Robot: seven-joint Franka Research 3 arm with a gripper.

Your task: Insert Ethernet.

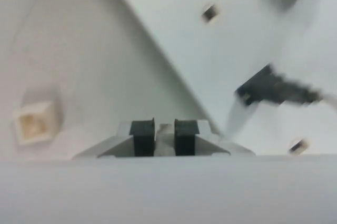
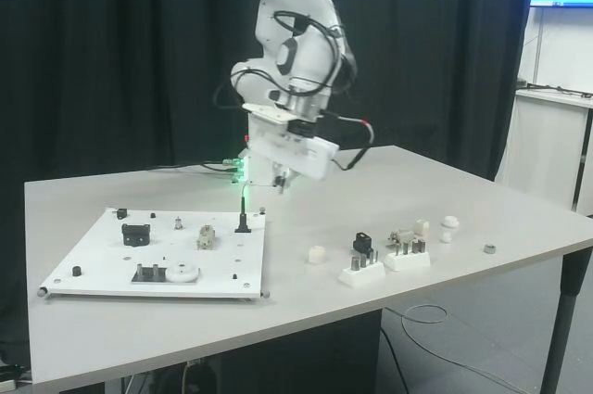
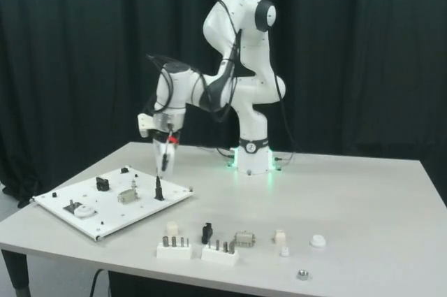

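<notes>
the gripper (image 1: 164, 135) hangs above the edge of the white board (image 2: 102, 255), its two black pads nearly together with only a thin gap and nothing visibly pinched between them; the black ethernet plug (image 2: 242, 221) stands upright on the board, just below and apart from the fingers; judging from this, a good insertion needs the fingers centred squarely over the plug, a straight vertical approach, and no sideways drag on it
</notes>
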